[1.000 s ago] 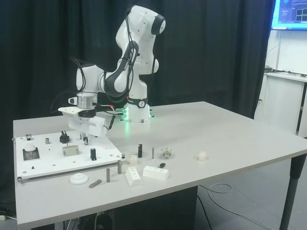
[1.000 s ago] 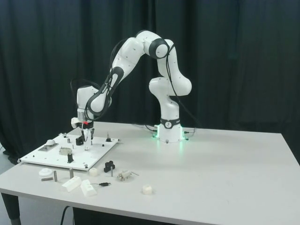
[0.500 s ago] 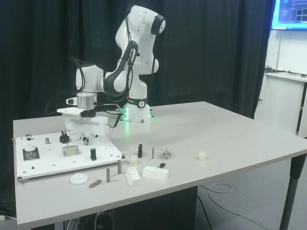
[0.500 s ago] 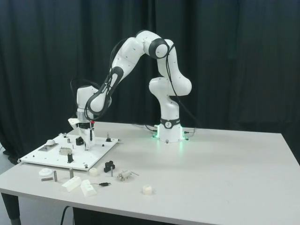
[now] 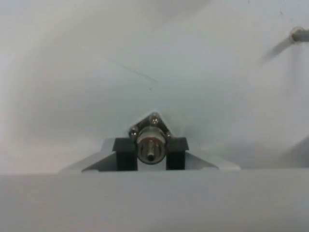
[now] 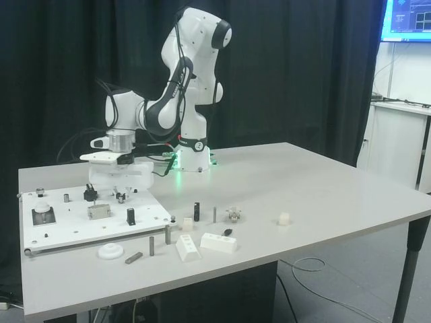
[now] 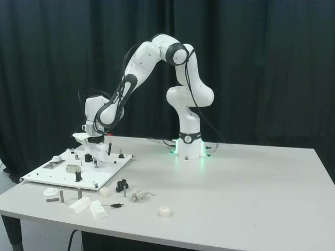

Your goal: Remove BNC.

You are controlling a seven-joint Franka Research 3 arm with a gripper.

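Observation:
In the wrist view the BNC connector (image 5: 151,145), a grey metal barrel with a screwed flange behind it, sits between my two black fingertips (image 5: 124,153). My gripper (image 5: 151,153) is shut on it, above the white board (image 5: 96,72). From the first room view the gripper (image 6: 121,193) hangs just over the far middle of the white assembly board (image 6: 74,229). In the second room view the gripper (image 7: 97,159) points down at the board (image 7: 52,175). Whether the connector is clear of the board I cannot tell.
On the board stand a black upright piece (image 6: 130,215), a metal block (image 6: 98,210), a black part (image 6: 88,194) and a white round part (image 6: 42,205). Loose white blocks (image 6: 217,242), a white disc (image 6: 109,252), a small connector (image 6: 234,214) and a white cylinder (image 6: 284,218) lie on the grey table in front.
The hand has risen a little above the board and turned about its own axis. Parts on the board and table have not moved.

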